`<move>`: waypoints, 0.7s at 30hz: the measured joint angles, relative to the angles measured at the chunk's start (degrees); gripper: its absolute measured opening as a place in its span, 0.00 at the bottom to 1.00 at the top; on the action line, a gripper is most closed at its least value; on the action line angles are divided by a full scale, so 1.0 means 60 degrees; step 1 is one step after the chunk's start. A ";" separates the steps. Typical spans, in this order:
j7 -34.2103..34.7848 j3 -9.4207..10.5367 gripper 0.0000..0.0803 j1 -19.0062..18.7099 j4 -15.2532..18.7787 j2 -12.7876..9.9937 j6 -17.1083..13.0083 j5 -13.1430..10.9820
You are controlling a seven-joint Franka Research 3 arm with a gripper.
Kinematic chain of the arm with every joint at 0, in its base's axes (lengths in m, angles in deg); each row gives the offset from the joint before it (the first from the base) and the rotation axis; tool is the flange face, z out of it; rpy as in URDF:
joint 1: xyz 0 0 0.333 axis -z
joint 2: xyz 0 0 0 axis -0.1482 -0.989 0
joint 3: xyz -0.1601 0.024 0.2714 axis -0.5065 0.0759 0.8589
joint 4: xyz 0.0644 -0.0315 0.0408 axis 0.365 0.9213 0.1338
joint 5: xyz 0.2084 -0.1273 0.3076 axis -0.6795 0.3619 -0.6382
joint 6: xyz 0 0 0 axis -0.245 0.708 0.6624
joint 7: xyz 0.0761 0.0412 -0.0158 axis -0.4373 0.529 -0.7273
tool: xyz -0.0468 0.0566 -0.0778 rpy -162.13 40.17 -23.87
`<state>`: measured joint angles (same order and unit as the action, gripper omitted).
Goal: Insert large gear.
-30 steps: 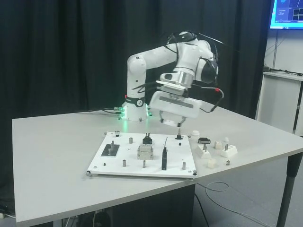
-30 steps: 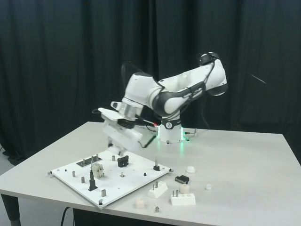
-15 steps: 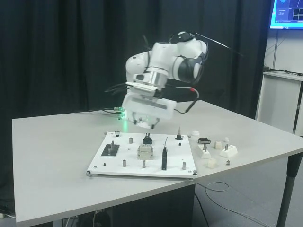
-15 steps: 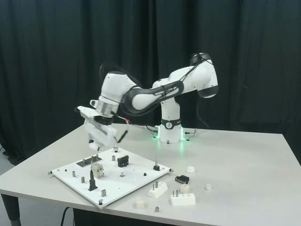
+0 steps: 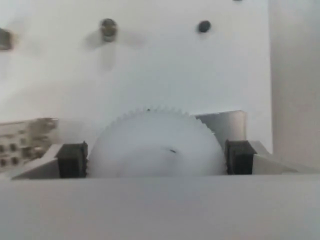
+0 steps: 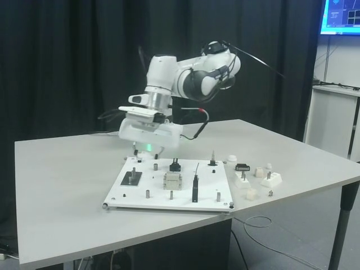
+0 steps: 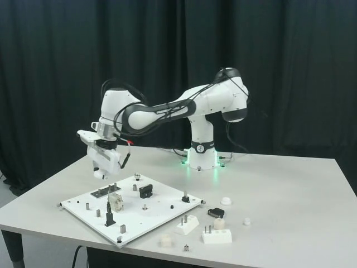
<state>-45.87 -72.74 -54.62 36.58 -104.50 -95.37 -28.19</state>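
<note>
Progress check, biggest stuff first. The grey table (image 6: 67, 185) carries the white board (image 6: 185, 194), and the white arm (image 7: 167, 109) is stretched out from its base so that the tool (image 6: 147, 147) hangs over the board's far corner, clear of the surface.

So the pickup part looks done: in the wrist view the large gear (image 5: 156, 145) is seen clamped between the two black fingertips (image 5: 72, 160), one pad on each side of its toothed rim. It is carried in the air above the board, not seated on anything yet.

What's left is probably the actual insertion. A small metal peg (image 5: 108, 27) and a dark hole (image 5: 203, 26) are seen on the board beyond the gear, but which spot is meant for it can't be told. The gear isn't lined up over either one, so alignment, lowering and release are judged still to come.
</note>
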 joint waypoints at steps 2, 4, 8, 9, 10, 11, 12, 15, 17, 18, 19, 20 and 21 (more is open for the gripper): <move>-0.0152 0.0037 0.74 0.0207 -0.0100 -0.0018 0.0162 -0.0030; -0.0324 0.0096 0.74 0.0417 -0.0201 -0.0021 0.0321 -0.0063; -0.0524 0.0223 0.74 0.0798 -0.0375 -0.0036 0.0589 -0.0133; -0.0559 0.0260 0.74 0.0886 -0.0420 -0.0044 0.0637 -0.0139; -0.0583 0.0294 0.74 0.0977 -0.0466 -0.0057 0.0692 -0.0141; -0.0598 0.0328 0.74 0.1069 -0.0516 -0.0071 0.0746 -0.0142; -0.0603 0.0360 0.74 0.1153 -0.0568 -0.0087 0.0789 -0.0142; -0.0607 0.0464 0.74 0.1407 -0.0730 -0.0140 0.0898 -0.0142; -0.0609 0.0546 0.74 0.1572 -0.0836 -0.0161 0.0952 -0.0142; -0.0610 0.0588 0.74 0.1643 -0.0888 -0.0164 0.0970 -0.0142; -0.0610 0.0633 0.74 0.1722 -0.0939 -0.0166 0.0992 -0.0142; -0.0610 0.0670 0.74 0.1792 -0.0983 -0.0166 0.1019 -0.0142; -0.0610 0.0708 0.74 0.1864 -0.1035 -0.0166 0.1062 -0.0142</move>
<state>-49.53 -68.49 -43.44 30.38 -105.50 -89.00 -29.04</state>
